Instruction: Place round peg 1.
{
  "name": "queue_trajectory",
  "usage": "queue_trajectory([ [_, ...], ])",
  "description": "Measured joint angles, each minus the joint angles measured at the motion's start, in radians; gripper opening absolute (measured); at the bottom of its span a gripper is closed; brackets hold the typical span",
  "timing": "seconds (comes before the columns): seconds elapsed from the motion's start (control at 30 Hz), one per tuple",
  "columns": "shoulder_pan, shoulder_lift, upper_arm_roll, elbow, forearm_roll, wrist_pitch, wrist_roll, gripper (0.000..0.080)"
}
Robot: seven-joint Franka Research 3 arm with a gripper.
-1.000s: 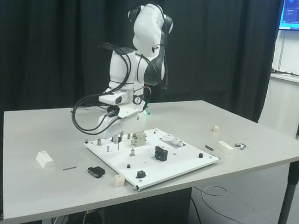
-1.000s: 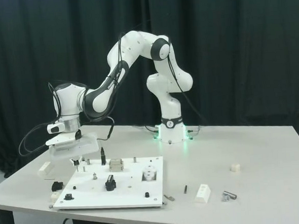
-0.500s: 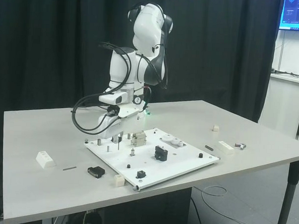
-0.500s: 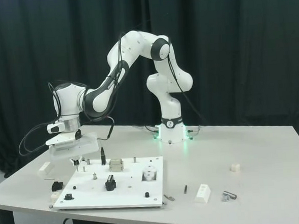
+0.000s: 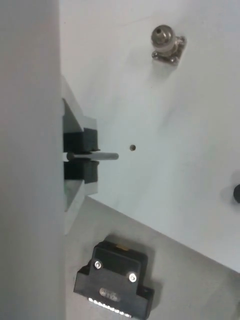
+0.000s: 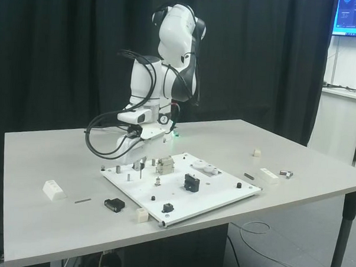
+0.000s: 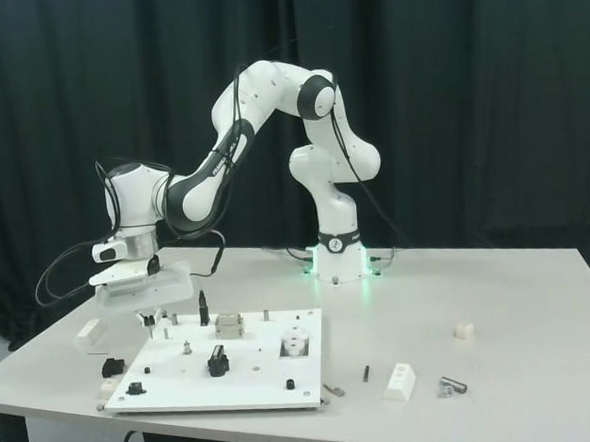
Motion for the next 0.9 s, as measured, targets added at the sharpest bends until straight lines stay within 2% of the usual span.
queue_trajectory([
  [0.23, -0.001, 0.002, -0.010, 0.000, -0.010, 0.015, 0.000, 0.0032],
  [0.43, -0.009, 0.005, -0.025, 0.000, -0.037, 0.039, 0.000, 0.0032],
  [0.63, -0.043, 0.008, -0.028, 0.002, -0.056, 0.057, -0.002, 0.0032],
  [0.9, -0.101, 0.031, -0.026, 0.017, -0.058, 0.083, -0.032, 0.0032],
])
